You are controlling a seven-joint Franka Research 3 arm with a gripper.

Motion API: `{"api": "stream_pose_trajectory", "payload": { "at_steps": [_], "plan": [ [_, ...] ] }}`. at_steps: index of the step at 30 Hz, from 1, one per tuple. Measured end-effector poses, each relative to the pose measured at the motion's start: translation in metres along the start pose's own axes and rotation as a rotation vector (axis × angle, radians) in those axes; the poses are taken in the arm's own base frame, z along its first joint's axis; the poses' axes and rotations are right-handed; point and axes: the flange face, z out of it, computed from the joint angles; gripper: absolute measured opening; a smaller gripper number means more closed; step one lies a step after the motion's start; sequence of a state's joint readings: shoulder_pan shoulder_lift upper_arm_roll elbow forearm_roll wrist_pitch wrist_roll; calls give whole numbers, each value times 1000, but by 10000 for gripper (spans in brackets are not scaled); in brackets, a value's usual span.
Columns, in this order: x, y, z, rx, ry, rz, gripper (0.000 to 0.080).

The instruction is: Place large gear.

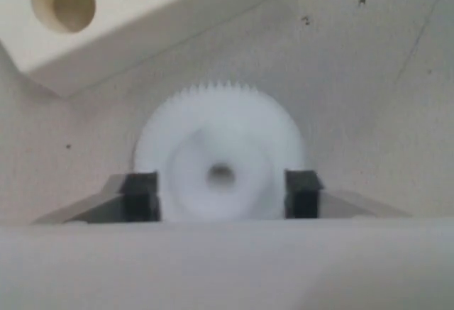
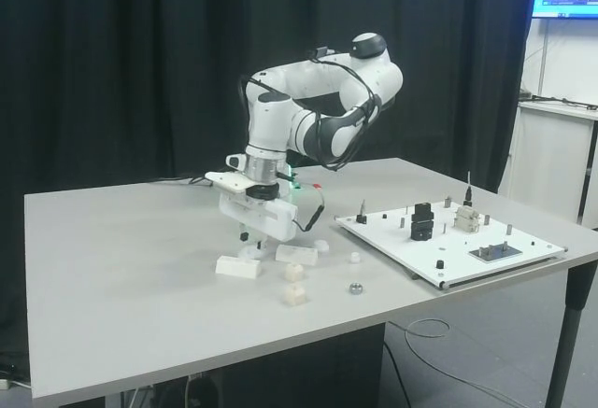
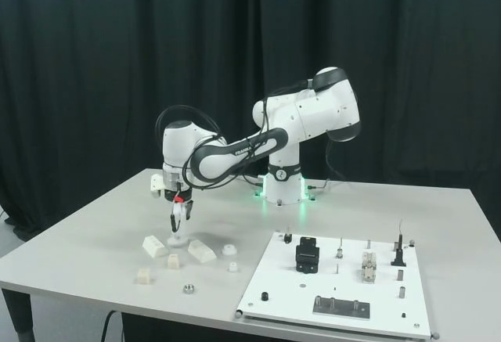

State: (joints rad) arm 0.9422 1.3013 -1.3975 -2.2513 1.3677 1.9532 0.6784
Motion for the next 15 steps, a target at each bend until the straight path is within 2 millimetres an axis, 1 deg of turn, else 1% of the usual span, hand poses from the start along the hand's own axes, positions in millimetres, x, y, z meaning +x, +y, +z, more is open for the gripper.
{"api": "stream_pose_trajectory", "payload": {
  "at_steps": [4,5,10,11,15],
  "plan": [
    [0,-2,1,0,0,-2,356],
    [0,-2,1,0,0,-2,659],
    [0,-4,0,1,0,-4,659],
    [0,-4,0,2,0,-5,771],
    [0,-5,-2,4,1,-6,771]
  ]
}}
